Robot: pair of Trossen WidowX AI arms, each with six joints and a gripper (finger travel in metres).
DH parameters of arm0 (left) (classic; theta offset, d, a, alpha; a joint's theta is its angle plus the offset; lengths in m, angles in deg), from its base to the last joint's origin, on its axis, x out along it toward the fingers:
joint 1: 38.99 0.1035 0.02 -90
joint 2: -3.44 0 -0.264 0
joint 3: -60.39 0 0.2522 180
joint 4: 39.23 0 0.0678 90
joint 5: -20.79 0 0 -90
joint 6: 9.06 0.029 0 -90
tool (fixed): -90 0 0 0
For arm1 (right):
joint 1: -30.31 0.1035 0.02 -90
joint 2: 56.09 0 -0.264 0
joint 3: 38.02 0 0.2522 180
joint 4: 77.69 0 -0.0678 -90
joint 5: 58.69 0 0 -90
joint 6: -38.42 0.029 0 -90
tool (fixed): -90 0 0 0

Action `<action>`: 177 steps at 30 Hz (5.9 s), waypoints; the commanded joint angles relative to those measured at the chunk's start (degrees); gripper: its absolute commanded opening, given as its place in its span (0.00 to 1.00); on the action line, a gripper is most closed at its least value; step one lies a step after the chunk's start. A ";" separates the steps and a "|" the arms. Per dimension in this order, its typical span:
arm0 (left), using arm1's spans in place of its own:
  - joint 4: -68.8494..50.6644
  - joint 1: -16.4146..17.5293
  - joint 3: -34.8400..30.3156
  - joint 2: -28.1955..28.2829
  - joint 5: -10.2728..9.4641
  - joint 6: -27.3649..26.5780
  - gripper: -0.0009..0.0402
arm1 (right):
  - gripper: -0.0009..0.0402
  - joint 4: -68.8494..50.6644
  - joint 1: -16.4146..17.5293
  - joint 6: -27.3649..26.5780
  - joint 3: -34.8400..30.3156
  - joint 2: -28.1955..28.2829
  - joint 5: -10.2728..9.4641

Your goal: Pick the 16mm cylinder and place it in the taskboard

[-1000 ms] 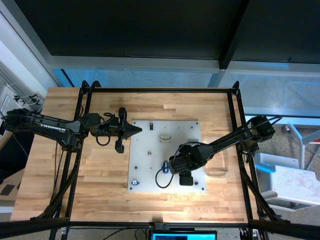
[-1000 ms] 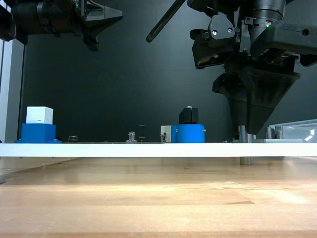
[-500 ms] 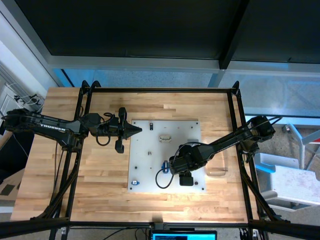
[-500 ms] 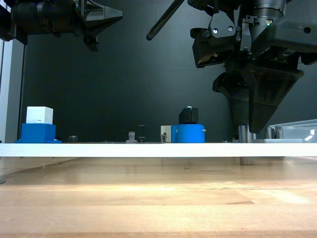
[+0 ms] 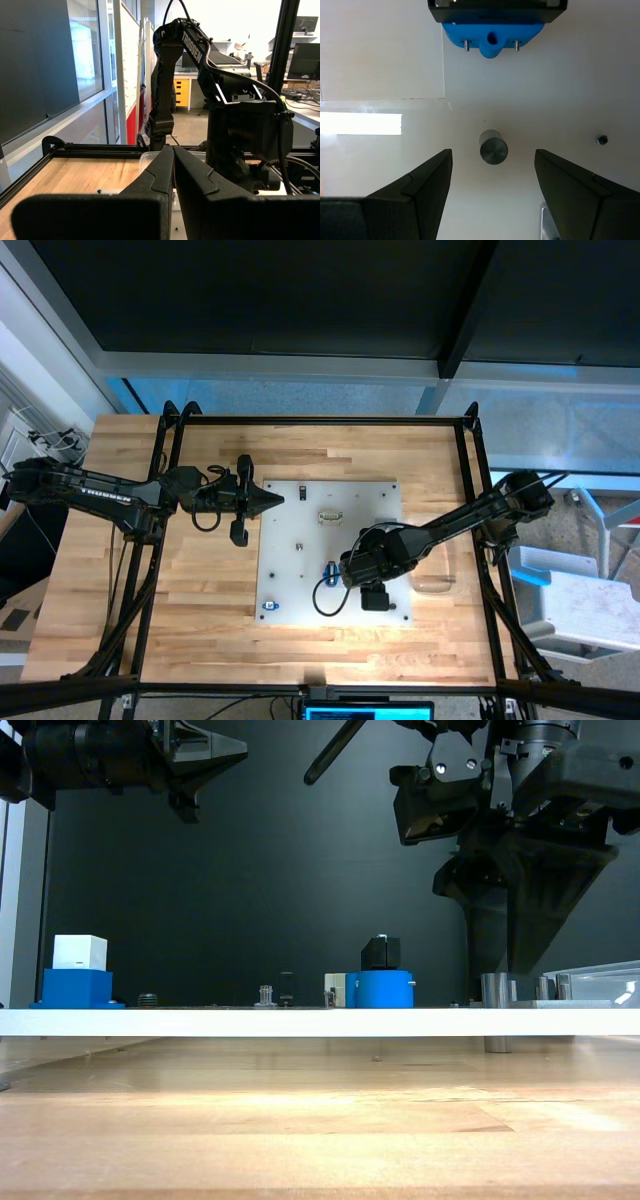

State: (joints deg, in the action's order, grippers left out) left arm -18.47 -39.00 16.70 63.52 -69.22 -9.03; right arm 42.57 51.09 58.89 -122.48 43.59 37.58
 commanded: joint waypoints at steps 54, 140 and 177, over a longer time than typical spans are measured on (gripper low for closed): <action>0.00 0.02 -0.02 0.02 0.00 0.02 0.02 | 0.58 -1.66 0.11 0.00 0.00 -5.95 0.20; 0.00 0.02 -0.02 0.02 0.00 0.02 0.02 | 0.58 -0.81 0.11 0.00 0.00 -5.95 0.20; 0.00 0.00 -0.02 0.02 0.00 0.02 0.02 | 0.58 -0.79 0.11 0.00 0.00 -5.95 0.20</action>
State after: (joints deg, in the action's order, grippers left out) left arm -18.49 -39.00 16.68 63.52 -69.22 -9.03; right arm 41.74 51.17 58.86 -122.48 37.63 37.75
